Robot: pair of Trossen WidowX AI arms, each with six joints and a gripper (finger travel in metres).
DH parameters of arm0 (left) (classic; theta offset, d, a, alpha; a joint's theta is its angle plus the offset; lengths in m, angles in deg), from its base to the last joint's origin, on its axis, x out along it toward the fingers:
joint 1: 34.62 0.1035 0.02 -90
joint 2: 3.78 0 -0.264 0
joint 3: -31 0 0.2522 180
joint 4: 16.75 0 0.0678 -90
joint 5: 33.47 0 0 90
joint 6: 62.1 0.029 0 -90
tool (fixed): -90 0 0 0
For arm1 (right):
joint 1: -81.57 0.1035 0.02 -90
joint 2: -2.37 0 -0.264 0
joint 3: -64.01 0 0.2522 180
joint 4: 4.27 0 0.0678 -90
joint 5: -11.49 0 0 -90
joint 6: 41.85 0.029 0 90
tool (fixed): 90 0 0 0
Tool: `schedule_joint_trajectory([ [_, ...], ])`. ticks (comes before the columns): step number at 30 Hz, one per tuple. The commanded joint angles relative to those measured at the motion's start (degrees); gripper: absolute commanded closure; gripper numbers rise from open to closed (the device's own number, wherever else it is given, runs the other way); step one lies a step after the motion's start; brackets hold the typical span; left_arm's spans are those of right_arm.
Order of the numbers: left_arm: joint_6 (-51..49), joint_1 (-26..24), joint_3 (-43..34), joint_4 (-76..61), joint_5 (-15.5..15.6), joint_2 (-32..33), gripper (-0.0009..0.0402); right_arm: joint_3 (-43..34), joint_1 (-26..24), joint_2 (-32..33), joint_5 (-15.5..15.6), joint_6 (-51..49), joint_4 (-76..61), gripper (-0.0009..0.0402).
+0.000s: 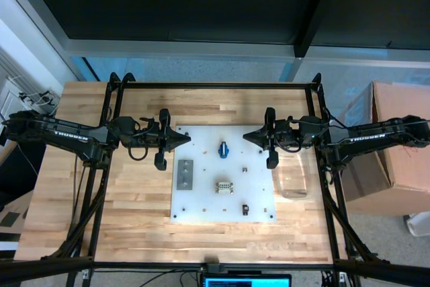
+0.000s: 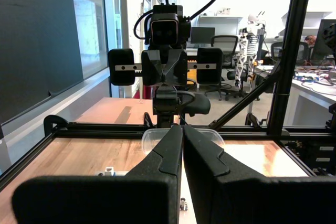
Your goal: Remove the HAN10E connector from the taskboard and place in the container
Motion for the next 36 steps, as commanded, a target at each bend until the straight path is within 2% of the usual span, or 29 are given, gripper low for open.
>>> schedule_joint_trajectory([
  [1, 0.0, 0.0, 0.0, 0.0, 0.0, 0.0, 0.0393, -0.1, 0.1, 0.0, 0.3, 0.8, 0.1, 0.0393],
  [4, 0.0, 0.0, 0.0, 0.0, 0.0, 0.0, 0.0393, -2.4, 0.2, 0.1, 0.2, 3.4, -5.6, 0.0393],
  [10, 0.0, 0.0, 0.0, 0.0, 0.0, 0.0, 0.0393, -15.1, 1.2, 3.9, 0.4, 4.6, -32.8, 0.0393],
  [13, 0.0, 0.0, 0.0, 0.0, 0.0, 0.0, 0.0393, -22.7, 2.0, 8.6, 1.9, 5.9, -45.0, 0.0393],
  [24, 0.0, 0.0, 0.0, 0.0, 0.0, 0.0, 0.0393, -47.5, 6.3, 29.3, 1.9, 8.5, -77.5, 0.0386],
  [28, 0.0, 0.0, 0.0, 0.0, 0.0, 0.0, 0.0393, -54.9, 8.2, 36.3, 1.9, 9.6, -85.6, 0.0354],
  [36, 0.0, 0.0, 0.0, 0.0, 0.0, 0.0, 0.0393, -63.1, 10.2, 46.4, 1.8, 12.5, -90.3, 0.0223],
])
